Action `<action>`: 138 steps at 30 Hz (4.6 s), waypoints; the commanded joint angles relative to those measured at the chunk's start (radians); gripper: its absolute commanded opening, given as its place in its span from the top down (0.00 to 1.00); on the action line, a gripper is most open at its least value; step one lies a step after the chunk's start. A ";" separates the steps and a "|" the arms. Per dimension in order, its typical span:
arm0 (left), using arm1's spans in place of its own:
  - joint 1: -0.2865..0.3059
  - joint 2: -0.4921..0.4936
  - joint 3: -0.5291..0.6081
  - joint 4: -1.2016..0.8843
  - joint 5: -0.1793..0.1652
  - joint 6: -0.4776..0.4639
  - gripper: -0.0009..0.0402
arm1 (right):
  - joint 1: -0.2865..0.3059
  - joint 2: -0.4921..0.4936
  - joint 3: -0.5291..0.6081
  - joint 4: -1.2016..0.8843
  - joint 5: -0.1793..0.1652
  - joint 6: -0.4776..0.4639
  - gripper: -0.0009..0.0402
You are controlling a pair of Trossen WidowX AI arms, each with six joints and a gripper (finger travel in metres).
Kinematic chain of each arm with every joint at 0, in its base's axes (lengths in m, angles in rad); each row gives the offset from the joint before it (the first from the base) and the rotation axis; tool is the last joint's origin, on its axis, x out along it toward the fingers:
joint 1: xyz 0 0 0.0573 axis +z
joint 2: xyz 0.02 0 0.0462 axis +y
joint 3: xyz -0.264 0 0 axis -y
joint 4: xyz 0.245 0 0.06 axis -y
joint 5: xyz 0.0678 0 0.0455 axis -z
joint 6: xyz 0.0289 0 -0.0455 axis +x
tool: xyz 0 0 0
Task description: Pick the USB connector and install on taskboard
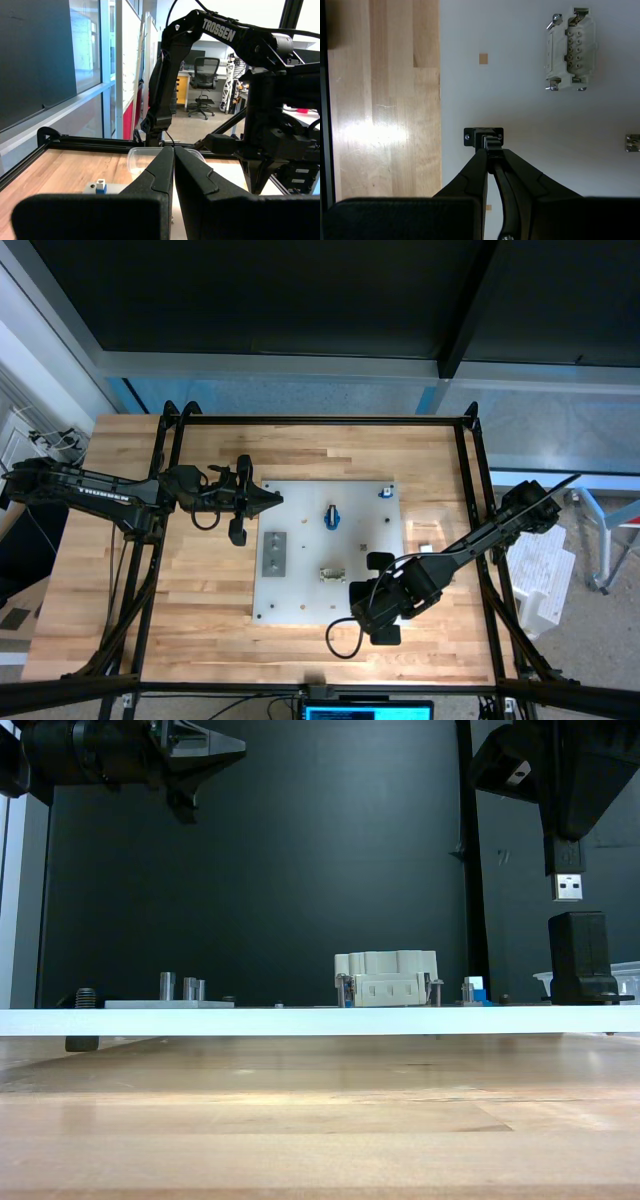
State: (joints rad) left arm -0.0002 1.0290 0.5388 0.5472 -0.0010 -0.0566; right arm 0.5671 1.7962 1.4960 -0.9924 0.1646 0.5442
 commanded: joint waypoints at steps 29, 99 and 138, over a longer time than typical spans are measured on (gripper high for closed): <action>0.000 0.000 0.000 0.000 0.000 0.000 0.98 | 0.002 0.019 -0.011 0.010 -0.001 -0.002 0.98; 0.000 0.000 0.000 0.000 0.000 0.000 0.98 | 0.008 -0.053 -0.053 0.048 -0.018 0.025 0.47; 0.000 0.000 0.000 0.000 0.000 0.000 0.98 | -0.085 -0.311 -0.130 -0.007 0.028 -0.063 0.47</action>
State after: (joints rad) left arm -0.0002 1.0290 0.5388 0.5472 -0.0010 -0.0563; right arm 0.4950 1.5032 1.3819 -1.0065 0.1841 0.4831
